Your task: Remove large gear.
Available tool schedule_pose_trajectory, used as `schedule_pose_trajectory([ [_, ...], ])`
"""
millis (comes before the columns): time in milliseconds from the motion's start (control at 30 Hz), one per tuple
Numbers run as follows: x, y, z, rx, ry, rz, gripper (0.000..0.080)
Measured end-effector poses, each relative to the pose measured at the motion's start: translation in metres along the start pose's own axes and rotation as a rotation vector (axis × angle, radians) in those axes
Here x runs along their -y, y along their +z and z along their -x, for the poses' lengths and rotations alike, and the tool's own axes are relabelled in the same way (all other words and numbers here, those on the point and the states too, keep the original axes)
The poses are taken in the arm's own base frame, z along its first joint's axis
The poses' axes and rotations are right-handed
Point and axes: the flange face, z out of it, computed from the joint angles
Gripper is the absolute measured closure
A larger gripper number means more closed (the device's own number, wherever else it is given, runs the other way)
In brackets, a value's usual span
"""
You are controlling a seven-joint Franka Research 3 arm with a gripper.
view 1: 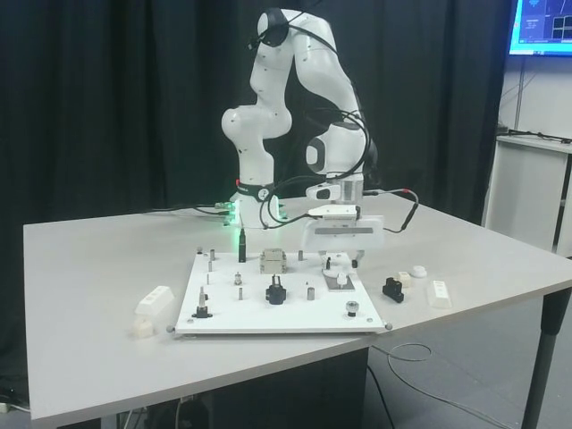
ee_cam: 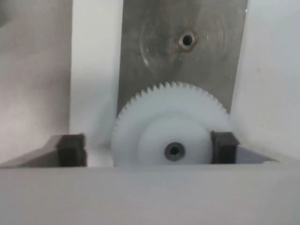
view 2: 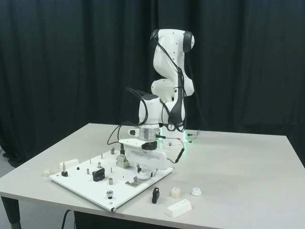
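gear (ee_cam: 171, 124), white and toothed, sits low in the middle of the wrist view, on a grey plate (ee_cam: 197, 70) that runs up to the top of the frame. a dark bore marks the gear's hub, and a small hole (ee_cam: 187, 41) shows in the plate above it. the gripper (ee_cam: 147, 149) is spread wide: its two black fingertips (ee_cam: 71, 150) stand level with the hub, one well out to the left over white board, the other at the right, at the hub's edge. from this view i cannot tell whether that tip touches the gear.

in the first room view the arm (view 1: 277, 107) rises at centre frame and bends down to the board (view 1: 223, 313), the gripper (view 1: 341, 259) low over the board's right part. small black and grey parts stand across the board. a white block (view 1: 154, 304) lies at lower left on the table (view 1: 80, 268); a black piece (view 1: 391, 288) and white pieces (view 1: 438, 292) lie to the right of the board.

in the second room view the gripper (view 2: 145, 168) hangs over the board (view 2: 86, 188) near frame centre, and the gear (view 2: 144, 174) shows only as a white sliver under it. a white block (view 2: 179, 208) lies at the bottom, right of centre.
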Motion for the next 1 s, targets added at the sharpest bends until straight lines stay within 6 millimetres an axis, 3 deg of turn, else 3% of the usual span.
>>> schedule_pose_trajectory([
  [133, -0.0034, 0.0001, -0.0056, 0.000, 0.004, 0.004, 0.0164],
  [167, -0.0043, 0.0001, -0.0069, 0.000, 0.003, 0.005, 0.0326],
  [400, -0.0066, -0.0001, -0.0107, 0.003, -0.009, 0.009, 0.0326],
  [433, -0.0066, -0.0001, -0.0107, 0.003, -0.008, 0.009, 0.0478],
  [1000, -0.0056, -0.0012, -0.0112, 0.006, -0.044, 0.011, 0.0472],
])
